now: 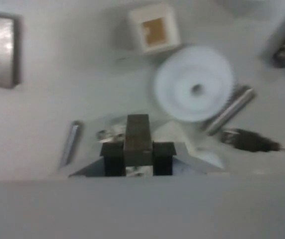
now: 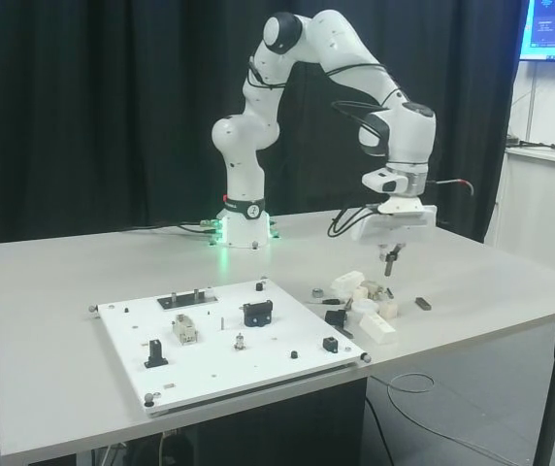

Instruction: Place square peg 3.

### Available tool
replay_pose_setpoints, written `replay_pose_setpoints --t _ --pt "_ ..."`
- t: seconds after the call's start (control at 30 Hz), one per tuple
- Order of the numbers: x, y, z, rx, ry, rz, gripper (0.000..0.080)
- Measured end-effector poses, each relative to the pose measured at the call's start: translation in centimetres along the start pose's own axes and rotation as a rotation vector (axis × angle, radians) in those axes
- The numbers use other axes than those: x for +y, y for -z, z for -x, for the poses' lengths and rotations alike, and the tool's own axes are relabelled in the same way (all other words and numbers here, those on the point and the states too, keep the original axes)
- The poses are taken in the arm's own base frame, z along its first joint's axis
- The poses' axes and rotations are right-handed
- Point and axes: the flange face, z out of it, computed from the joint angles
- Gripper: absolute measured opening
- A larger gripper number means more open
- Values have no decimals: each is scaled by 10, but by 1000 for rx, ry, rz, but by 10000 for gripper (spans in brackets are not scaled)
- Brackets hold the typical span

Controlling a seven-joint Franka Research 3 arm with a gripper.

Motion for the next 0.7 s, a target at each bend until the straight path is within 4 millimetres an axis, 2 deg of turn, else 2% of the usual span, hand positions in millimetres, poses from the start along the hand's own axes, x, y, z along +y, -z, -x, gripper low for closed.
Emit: replay_pose_setpoints --t 0.7 --pt "-28 -28 88 7 -47 -3 113"
